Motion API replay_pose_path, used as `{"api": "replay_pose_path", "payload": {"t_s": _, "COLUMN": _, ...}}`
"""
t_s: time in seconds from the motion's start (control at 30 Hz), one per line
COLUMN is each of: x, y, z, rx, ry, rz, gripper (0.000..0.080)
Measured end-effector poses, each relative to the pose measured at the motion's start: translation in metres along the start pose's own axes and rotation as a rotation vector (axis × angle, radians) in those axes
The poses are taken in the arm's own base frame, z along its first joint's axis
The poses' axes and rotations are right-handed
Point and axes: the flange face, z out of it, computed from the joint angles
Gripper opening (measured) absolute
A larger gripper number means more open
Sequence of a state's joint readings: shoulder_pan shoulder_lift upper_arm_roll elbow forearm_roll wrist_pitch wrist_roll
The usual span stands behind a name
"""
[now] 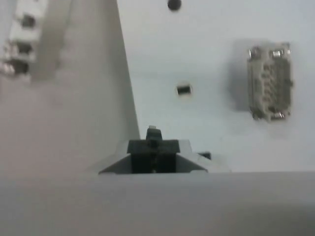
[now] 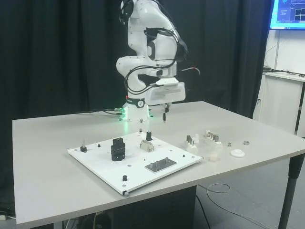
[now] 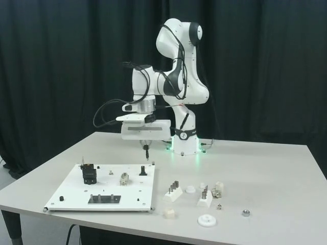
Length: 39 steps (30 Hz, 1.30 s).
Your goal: Place USB.
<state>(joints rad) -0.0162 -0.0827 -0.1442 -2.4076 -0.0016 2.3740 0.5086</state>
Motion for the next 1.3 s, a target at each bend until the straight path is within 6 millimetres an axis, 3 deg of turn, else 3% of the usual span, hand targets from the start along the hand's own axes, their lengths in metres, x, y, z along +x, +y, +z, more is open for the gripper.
{"api": "replay_pose_path", "payload": {"t_s": 0.27, "x": 0.009, "y": -0.034, "z": -0.001, "rx": -0.004, "ry": 0.046, "rz": 0.057, "gripper": 0.0025}}
{"api": "replay_pose_path", "payload": {"t_s": 0.7, "x": 0.040, "y": -0.083, "z": 0.001, "rx": 0.018, "ry": 0.078, "rz": 0.171, "gripper": 0.0025}}
{"api": "replay_pose_path", "payload": {"t_s": 1.3, "x": 0.066, "y": -0.142, "z": 0.021, "rx": 0.005, "ry": 0.048, "rz": 0.376, "gripper": 0.0025}}
